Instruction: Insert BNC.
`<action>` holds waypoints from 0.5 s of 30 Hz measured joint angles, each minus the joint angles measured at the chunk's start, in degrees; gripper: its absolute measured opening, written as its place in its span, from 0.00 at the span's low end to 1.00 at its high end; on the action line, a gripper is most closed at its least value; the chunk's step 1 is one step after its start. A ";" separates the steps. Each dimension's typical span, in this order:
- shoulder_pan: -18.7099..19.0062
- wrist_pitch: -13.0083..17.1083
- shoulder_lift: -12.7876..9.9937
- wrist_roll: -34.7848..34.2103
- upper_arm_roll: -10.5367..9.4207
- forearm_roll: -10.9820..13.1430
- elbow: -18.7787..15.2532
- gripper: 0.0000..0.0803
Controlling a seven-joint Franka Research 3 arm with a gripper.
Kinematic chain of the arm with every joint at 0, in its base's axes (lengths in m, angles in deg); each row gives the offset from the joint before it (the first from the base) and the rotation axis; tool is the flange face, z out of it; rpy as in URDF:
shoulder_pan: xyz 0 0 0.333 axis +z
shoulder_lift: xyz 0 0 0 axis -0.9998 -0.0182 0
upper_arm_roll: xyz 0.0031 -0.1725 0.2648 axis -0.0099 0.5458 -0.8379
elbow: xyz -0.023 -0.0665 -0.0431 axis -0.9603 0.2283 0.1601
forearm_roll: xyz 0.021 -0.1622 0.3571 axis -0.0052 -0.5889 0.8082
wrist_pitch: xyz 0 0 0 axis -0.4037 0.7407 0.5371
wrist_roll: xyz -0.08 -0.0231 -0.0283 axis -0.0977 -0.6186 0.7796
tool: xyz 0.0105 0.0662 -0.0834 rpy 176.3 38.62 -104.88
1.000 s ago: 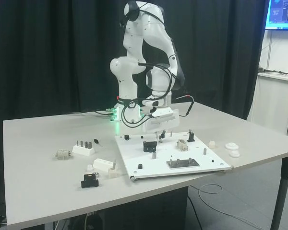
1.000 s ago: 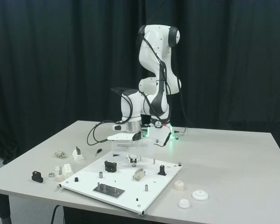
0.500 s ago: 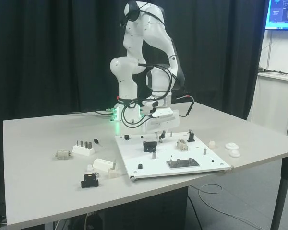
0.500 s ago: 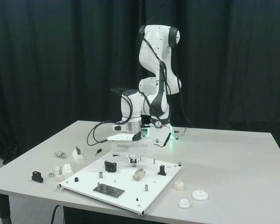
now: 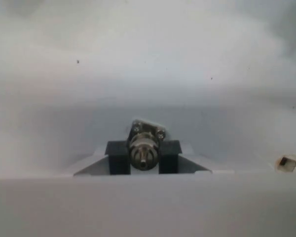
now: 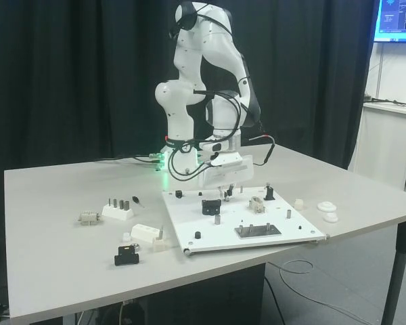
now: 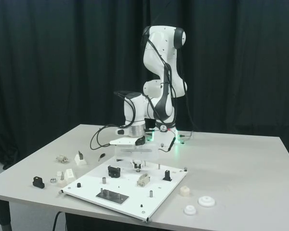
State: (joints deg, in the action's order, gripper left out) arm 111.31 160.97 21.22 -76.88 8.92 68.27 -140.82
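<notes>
The metal BNC connector (image 5: 144, 147) stands upright on its flange on the white board (image 6: 189, 220). In the wrist view my gripper (image 5: 144, 158) is shut on it, with one black finger (image 5: 117, 157) pressed against each side. In the first room view the gripper (image 6: 224, 189) is low over the back of the board, and the connector (image 6: 224, 194) shows just under the white hand. The second room view shows the gripper (image 7: 136, 160) above the connector (image 7: 137, 166) on the board (image 7: 130, 186).
The board also carries a black block (image 6: 210, 206), a grey metal plate (image 6: 257, 231) and several small pegs. White gears (image 6: 328, 207) lie to its right. Loose white parts (image 6: 118, 210) and a black piece (image 6: 126, 256) lie to its left.
The hand and wrist have shifted very slightly upward over the connector. Nothing else on the table has moved.
</notes>
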 joint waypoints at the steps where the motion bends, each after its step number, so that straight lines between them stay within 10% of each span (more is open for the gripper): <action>1: -0.01 0.00 -0.01 -0.47 0.02 0.32 0.00 0.15; 15: -0.02 -0.28 0.09 -10.93 0.11 1.31 0.01 0.15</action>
State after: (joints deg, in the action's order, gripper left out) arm 111.29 160.70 21.30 -87.81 9.03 69.58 -140.80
